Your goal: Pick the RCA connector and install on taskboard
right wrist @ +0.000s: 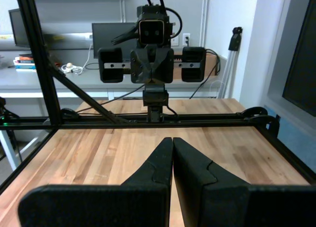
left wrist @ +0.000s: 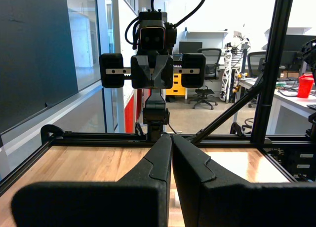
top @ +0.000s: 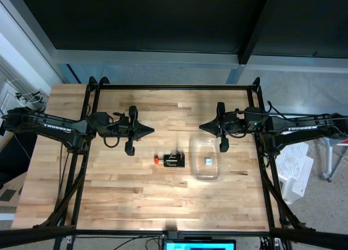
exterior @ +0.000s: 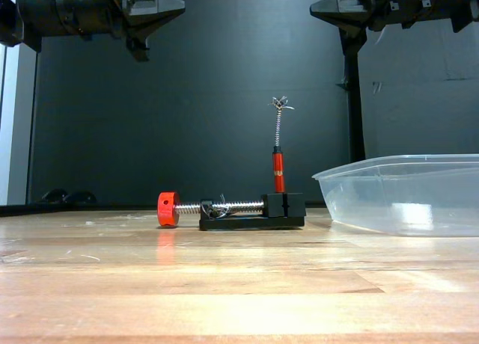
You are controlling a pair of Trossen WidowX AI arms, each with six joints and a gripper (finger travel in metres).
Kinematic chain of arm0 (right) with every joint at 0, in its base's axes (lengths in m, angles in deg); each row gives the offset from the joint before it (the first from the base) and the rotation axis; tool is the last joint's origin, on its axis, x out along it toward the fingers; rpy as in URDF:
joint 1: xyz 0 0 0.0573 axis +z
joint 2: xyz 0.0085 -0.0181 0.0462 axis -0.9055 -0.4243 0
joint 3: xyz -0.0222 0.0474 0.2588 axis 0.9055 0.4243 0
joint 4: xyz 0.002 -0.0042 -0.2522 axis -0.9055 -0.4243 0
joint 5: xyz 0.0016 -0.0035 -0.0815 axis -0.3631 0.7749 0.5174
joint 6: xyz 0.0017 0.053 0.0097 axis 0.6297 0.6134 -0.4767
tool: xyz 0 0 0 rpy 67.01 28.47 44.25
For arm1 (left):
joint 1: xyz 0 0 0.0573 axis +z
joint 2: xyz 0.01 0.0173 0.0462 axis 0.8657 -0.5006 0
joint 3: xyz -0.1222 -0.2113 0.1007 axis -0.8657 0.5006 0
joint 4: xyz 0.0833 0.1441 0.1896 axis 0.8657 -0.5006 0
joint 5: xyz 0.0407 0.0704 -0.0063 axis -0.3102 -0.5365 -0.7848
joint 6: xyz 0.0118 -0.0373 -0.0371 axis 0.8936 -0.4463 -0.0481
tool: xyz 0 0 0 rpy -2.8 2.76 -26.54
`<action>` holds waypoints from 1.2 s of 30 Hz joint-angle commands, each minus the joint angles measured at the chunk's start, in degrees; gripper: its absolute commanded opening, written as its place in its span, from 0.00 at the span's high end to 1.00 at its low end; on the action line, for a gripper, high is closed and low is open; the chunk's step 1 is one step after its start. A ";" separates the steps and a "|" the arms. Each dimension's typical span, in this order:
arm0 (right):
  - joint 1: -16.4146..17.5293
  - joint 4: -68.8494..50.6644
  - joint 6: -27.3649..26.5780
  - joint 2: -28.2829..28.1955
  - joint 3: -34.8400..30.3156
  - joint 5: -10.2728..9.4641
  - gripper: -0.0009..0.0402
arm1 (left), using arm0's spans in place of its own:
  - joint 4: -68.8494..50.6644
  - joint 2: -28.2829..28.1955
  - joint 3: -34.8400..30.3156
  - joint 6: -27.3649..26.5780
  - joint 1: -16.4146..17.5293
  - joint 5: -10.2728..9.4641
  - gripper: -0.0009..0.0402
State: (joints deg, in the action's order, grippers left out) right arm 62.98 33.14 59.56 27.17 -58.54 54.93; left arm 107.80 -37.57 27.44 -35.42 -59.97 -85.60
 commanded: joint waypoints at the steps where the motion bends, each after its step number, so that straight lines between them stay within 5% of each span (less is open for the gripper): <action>1: 0.04 1.05 0.04 0.39 0.52 -0.39 0.98 | 0.00 0.00 -0.02 0.02 0.00 0.02 0.98; 36: 0.04 5.95 0.50 0.81 4.09 0.17 0.98 | 0.00 0.00 -0.02 0.00 0.00 0.02 0.98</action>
